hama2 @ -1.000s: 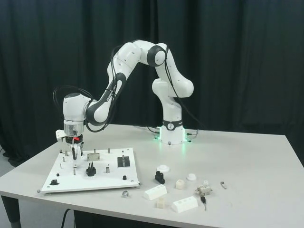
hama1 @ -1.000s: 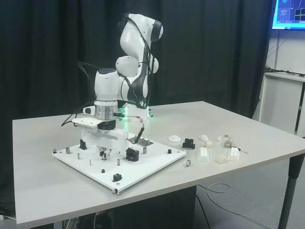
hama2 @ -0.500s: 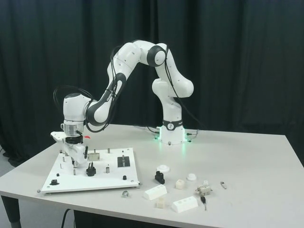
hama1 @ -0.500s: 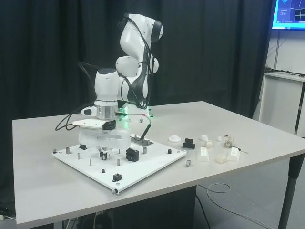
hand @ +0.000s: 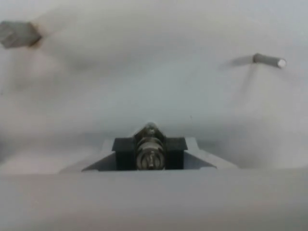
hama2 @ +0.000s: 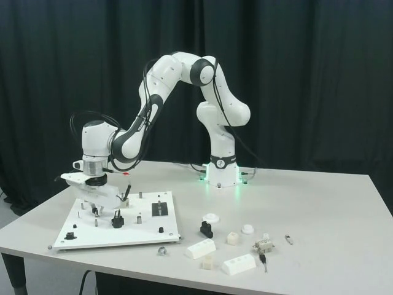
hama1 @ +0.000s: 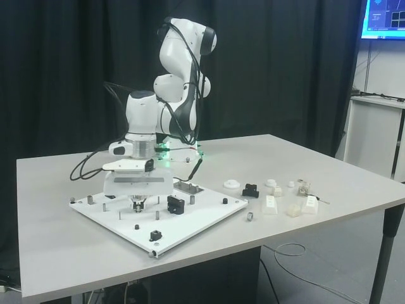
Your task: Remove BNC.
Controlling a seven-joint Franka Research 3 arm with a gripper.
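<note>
Rotation of the wrist about the small metal BNC connector [hand: 151,153] is seen since the earlier frames. The fingers [hama1: 135,204] remain closed on it, seated near the white board's [hama1: 202,215] left edge; unlocking is judged underway.

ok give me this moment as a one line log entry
task: remove BNC | gripper low over white board | BNC connector between fingers, seated | grip: cannot tell

grey table [hama1: 57,209] | white board [hama1: 202,215] laid near its front-left corner | loose white blocks [hama1: 291,206] and a black part [hama1: 250,189] scattered toward its right edge | black curtain [hama2: 319,74] hung behind
</note>
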